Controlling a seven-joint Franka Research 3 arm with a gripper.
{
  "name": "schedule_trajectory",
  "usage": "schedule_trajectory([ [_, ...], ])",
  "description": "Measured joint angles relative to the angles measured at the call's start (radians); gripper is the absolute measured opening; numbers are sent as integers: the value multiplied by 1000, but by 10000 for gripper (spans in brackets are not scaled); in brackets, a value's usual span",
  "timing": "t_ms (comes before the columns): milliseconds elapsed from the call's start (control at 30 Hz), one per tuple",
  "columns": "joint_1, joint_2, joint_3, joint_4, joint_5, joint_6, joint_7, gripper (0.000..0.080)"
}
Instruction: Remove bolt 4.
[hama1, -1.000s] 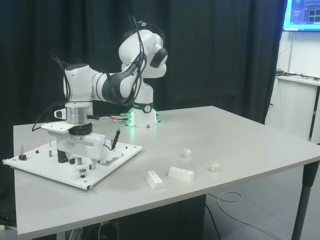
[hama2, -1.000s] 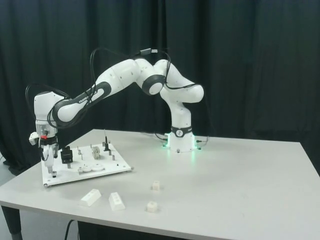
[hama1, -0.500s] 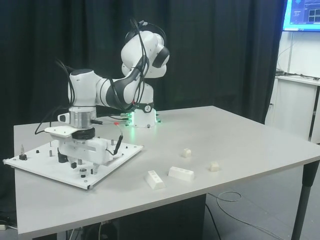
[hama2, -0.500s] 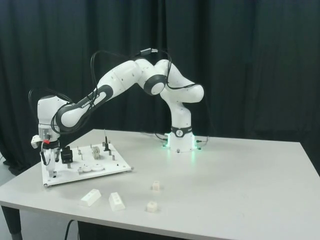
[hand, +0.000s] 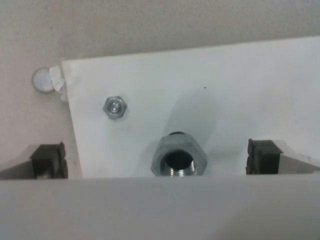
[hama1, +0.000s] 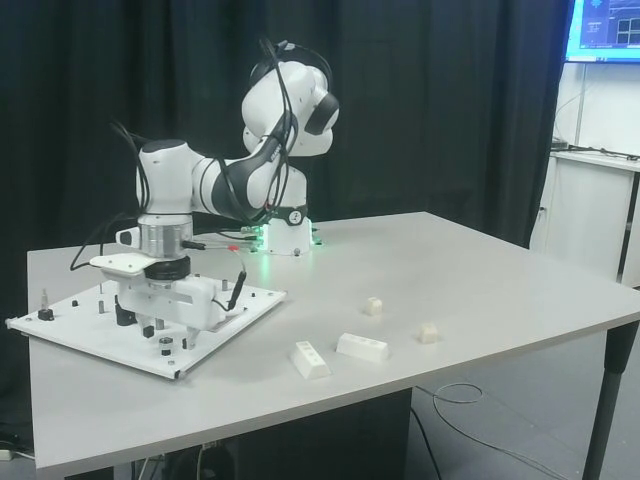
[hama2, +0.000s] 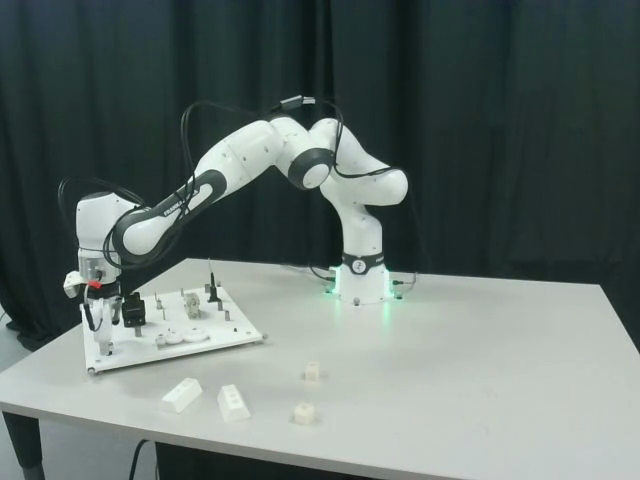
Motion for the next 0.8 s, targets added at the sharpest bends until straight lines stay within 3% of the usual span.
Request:
schedule_trajectory([
  [800, -1, -2, 0, -28, 0, 0, -53, 800],
])
